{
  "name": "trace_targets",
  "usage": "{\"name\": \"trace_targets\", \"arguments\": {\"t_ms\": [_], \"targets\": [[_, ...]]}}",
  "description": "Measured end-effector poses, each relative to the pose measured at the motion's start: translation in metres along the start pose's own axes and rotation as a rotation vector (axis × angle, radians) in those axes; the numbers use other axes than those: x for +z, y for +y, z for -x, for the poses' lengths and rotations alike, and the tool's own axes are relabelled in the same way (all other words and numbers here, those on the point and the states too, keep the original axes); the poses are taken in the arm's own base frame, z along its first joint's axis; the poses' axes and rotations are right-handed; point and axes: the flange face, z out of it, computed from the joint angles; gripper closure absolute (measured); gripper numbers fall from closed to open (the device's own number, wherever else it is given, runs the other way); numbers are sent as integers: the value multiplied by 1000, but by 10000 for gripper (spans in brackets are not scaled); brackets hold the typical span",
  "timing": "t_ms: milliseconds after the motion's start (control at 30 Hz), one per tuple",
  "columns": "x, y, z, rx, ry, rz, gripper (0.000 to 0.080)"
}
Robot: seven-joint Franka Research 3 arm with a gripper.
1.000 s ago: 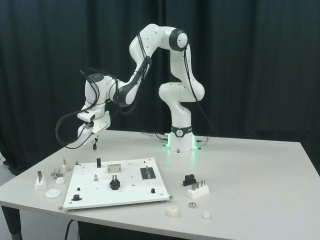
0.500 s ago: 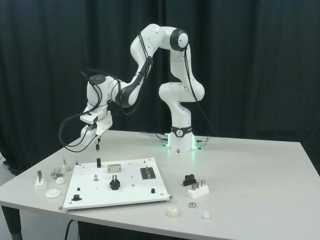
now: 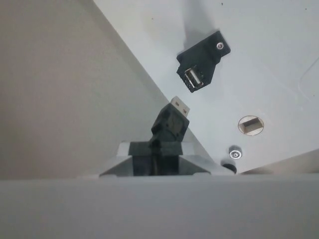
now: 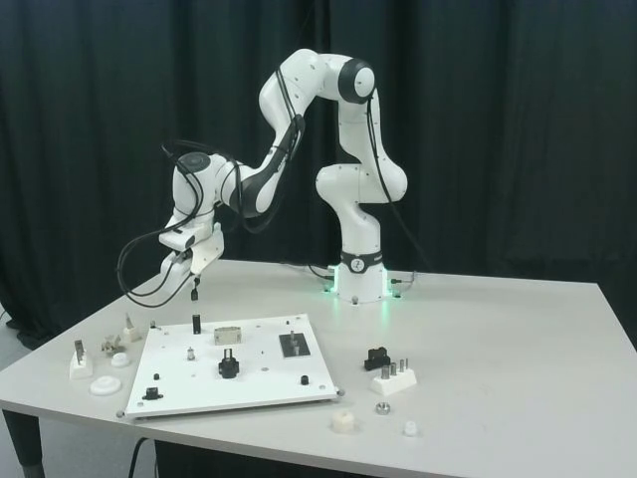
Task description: Insert USB.
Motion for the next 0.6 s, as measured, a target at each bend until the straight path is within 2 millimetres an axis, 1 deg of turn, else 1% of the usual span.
{"name": "trace_targets", "arguments": {"t_ms": [600], "targets": [[8, 1, -10, 5, -17, 4, 774]]}}
